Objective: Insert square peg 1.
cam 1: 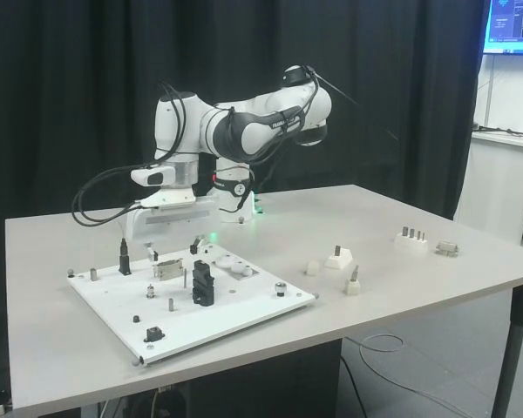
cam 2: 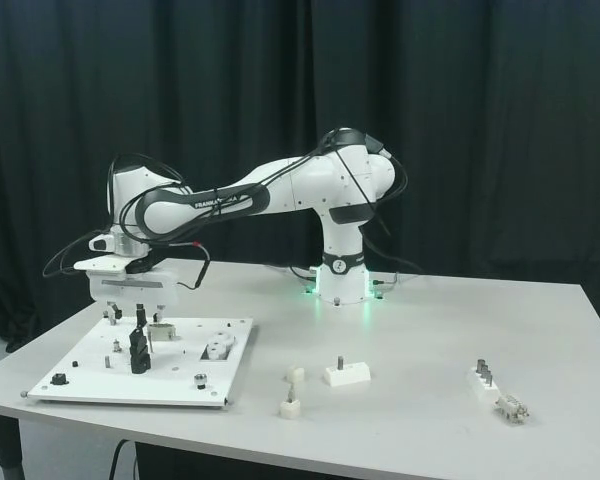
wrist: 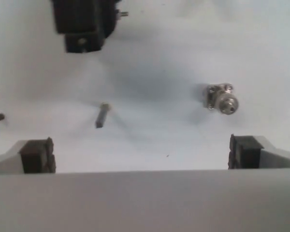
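My gripper (wrist: 140, 153) is open, its black-padded fingers (wrist: 37, 155) spread wide with nothing between them. It hovers over the white board (cam 1: 244, 306) at the table's left, as the second room view also shows for the gripper (cam 2: 135, 312) and board (cam 2: 185, 388). Below it a small grey peg (wrist: 102, 115) stands on the board, beside a metal flanged connector (wrist: 221, 98) and a black block (wrist: 82, 24). Other pegs stand in white holders (cam 1: 337, 252) (cam 1: 355, 279) off the board. I cannot tell which one is square peg 1.
The board carries a black block (cam 1: 200, 283), small posts and white fittings (cam 1: 231, 261). A white rack of pegs (cam 1: 411, 237) and a metal part (cam 1: 448, 249) lie far right. The arm's base (cam 2: 342, 275) stands at the back with green lights.
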### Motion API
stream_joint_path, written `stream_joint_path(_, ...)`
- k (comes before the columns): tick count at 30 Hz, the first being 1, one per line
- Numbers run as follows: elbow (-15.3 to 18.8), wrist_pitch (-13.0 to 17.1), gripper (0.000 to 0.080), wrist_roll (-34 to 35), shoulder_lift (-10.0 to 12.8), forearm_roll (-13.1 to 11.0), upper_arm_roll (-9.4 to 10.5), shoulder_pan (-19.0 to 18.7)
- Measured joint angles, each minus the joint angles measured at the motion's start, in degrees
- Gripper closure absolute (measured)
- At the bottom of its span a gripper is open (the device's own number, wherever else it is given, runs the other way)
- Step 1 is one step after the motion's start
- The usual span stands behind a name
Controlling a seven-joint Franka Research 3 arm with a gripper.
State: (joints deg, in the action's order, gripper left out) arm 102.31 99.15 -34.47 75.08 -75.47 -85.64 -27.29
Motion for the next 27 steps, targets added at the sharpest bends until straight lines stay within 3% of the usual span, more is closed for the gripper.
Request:
stream_joint_path(17, -6.16, 1.04, 0.0003, 6.19, 0.11, 4.18, 3.01, 4.71)
stream_joint_path(27, -7.28, 0.67, 0.0003, 7.21, 0.11, 4.53, 4.12, 6.1)
